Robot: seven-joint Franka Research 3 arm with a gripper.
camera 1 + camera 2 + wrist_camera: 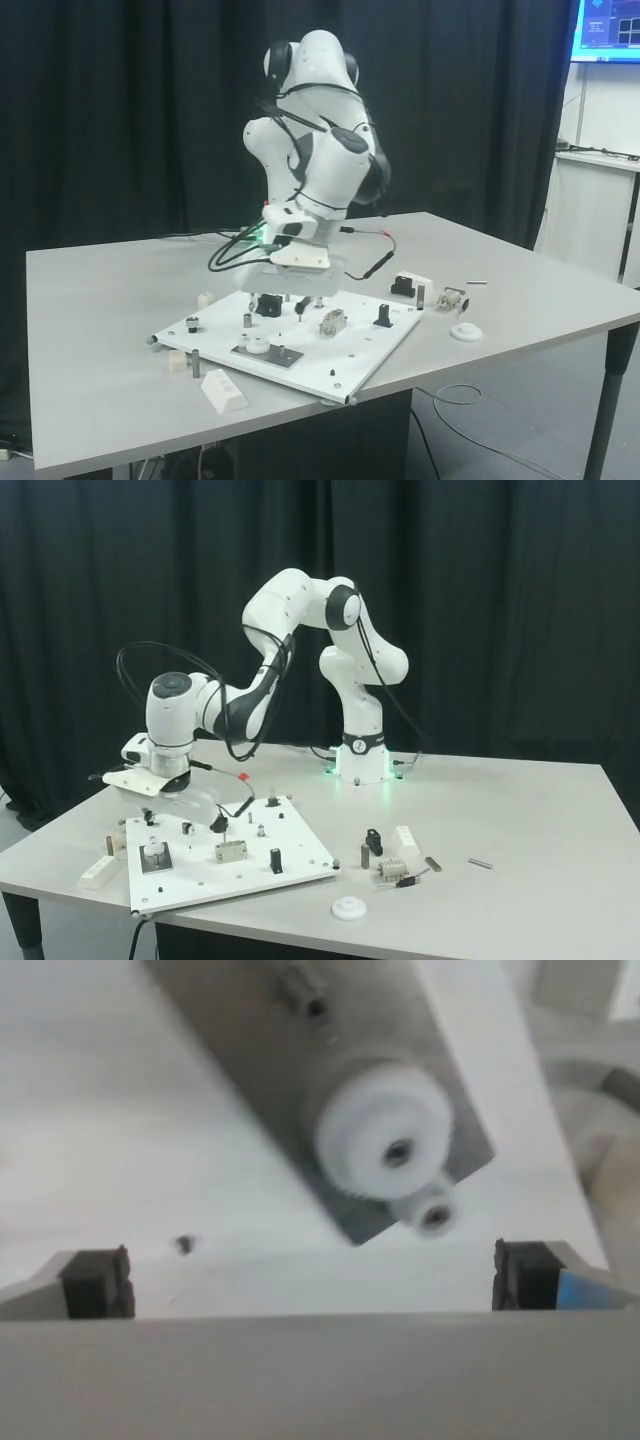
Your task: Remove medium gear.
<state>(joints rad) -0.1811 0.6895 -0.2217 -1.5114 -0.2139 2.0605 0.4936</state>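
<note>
The white medium gear (385, 1145) sits on a peg of a grey metal plate (260, 1050), with a smaller white gear (432, 1215) meshed against it. My gripper (310, 1280) hovers above the white board, open wide, nothing between its black pads (95, 1282). The gear lies ahead of the fingertips, not between them. From the room, the gear (257, 345) (152, 852) rests near the board's corner. The gripper (290, 285) (165, 795) hangs a little above and behind it.
The white board (370, 350) (300, 860) carries several small black and metal fixtures. A large white gear (466, 332) (349, 908) lies on the grey table beside the board. A white block (224, 390) (100, 872) rests off the board's corner. A cable trails from the wrist.
</note>
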